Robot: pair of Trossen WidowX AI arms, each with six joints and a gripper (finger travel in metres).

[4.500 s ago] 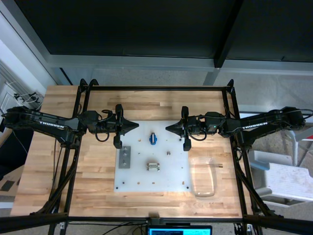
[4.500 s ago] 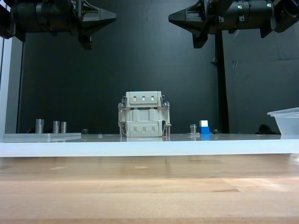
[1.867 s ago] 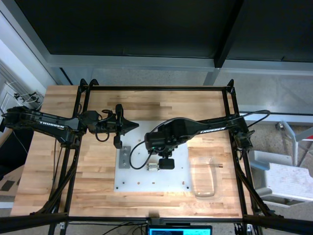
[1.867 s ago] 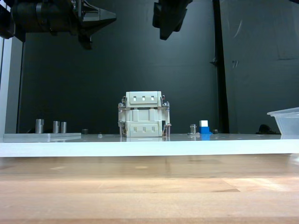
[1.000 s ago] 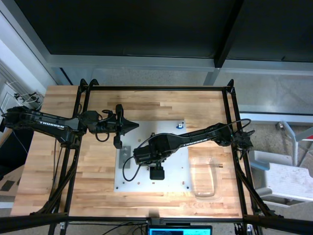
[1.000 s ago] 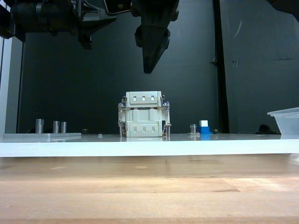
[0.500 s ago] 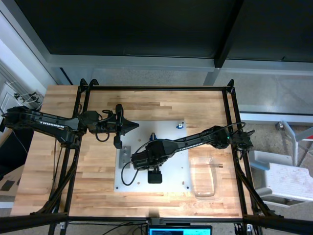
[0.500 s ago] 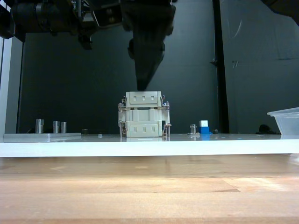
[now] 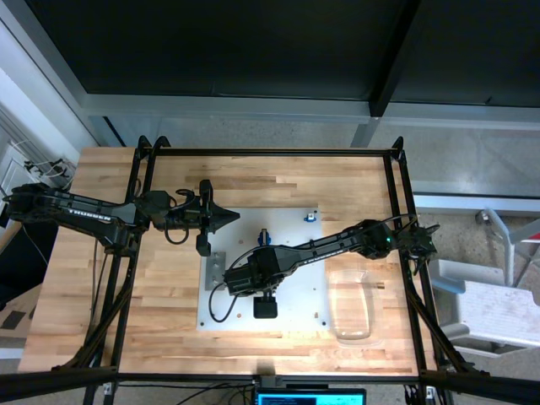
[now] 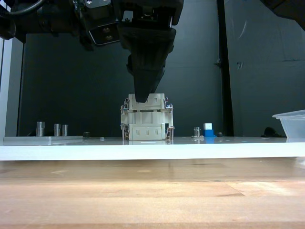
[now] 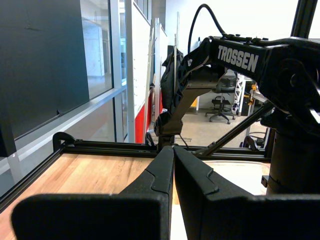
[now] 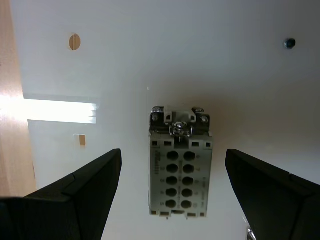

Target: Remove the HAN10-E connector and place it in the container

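Left gripper (image 9: pixel 236 217) high over the far left corner of the white board (image 9: pixel 299 314), aimed inward across it. Fingers (image 11: pixel 162 172) pressed flat together, clenched on nothing. Left arm (image 9: pixel 76 211) stretched level from the table's left side toward that same corner.

Along the white board's left edge, a grey metal block (image 9: pixel 213 268) with round holes, lying flat. From table height, a low slab with short pegs standing on it, well left of the board's middle.

Near the middle of the white board, the HAN10-E connector (image 10: pixel 147 125): pale grey-beige, upright, two halves stacked, metal hardware at both ends, seated on the board's surface. Facing the right wrist camera, two rows of five round sockets and a screw at one end.

Right gripper (image 12: pixel 172 155) directly over that spot on the board, pointing straight down, jaws spread wide, one on each side of the connector. Bare white board between each finger and the block, so no contact and nothing grasped. From table height, dark fingertips level with the connector's upper half.

Blue clip-like part (image 9: pixel 263 237) farther back on the white board, just beyond the right arm (image 9: pixel 337 243).

Container (image 9: pixel 371 308), clear plastic, just off the white board's right edge on the wooden table (image 9: pixel 169 329), well apart from the connector.
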